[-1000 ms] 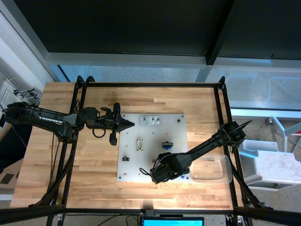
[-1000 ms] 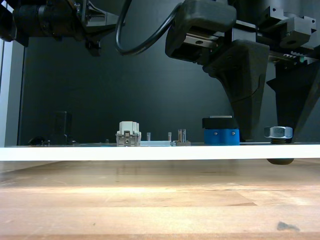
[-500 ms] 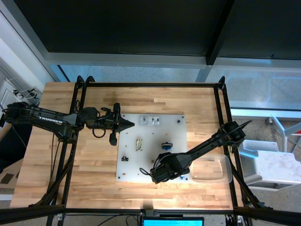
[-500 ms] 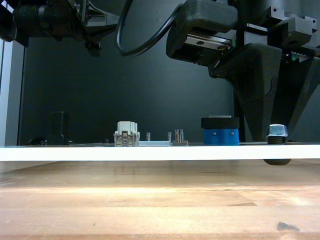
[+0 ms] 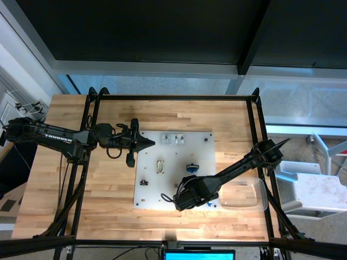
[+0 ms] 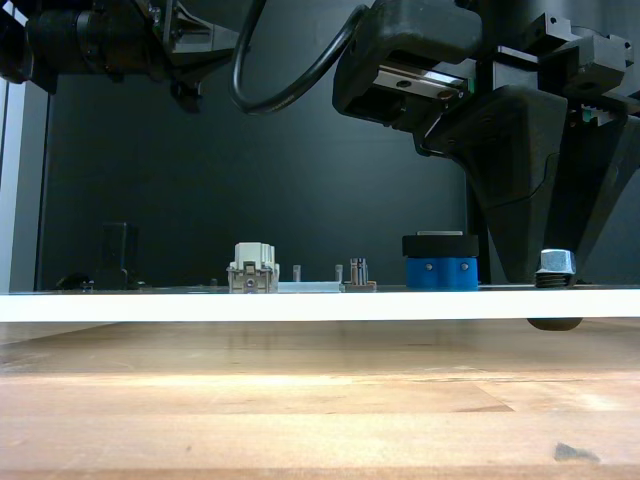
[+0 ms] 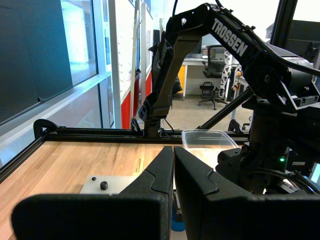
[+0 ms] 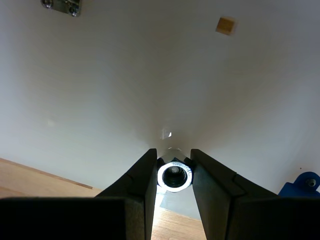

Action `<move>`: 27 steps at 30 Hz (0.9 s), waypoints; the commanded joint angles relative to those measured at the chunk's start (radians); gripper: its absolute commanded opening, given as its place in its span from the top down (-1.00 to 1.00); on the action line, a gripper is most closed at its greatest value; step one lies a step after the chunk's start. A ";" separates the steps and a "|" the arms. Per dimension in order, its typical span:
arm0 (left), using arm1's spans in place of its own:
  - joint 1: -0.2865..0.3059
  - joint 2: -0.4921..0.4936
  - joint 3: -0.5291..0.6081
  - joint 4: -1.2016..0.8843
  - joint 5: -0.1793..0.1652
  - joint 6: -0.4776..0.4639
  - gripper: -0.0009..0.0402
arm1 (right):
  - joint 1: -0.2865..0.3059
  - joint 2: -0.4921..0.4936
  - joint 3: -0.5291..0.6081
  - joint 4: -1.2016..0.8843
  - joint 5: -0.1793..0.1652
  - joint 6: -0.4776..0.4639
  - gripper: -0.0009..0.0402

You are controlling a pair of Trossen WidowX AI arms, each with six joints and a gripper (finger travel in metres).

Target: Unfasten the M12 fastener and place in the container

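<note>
The left claw [image 5: 150, 143] hangs over the far left edge of the white board [image 5: 174, 181], its fingers drawn together on nothing, well apart from the work and by far the farther arm. Toward the board's near right edge the right claw [image 8: 173, 155] points straight down, fingers closed on either side of the M12 fastener [image 8: 175, 176]. The wrist camera looks down through the nut's bore, so the claw's reach runs along the upright axis of the stud [image 6: 555, 282]. The low view shows the nut seated on its stud with a few dark ribs bare beneath it, so by my reading it is not yet free and must come straight up before anything else. The container [image 5: 264, 196] lies to the claw's right, on the worktop just beside the board's edge, with nothing visible inside. From above, the claw's body hides the nut and stud, and how many threads are engaged cannot be made out.
</note>
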 commanded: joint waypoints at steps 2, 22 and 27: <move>0.000 0.000 0.000 0.000 0.000 0.000 0.96 | 0.000 -0.007 0.011 -0.004 -0.003 -0.125 0.84; 0.000 0.000 0.000 0.000 0.000 0.000 0.96 | 0.002 -0.061 0.061 -0.101 -0.079 -0.758 0.90; 0.000 0.000 0.000 0.000 0.000 0.000 0.96 | 0.008 -0.090 0.061 -0.100 -0.079 -0.944 0.90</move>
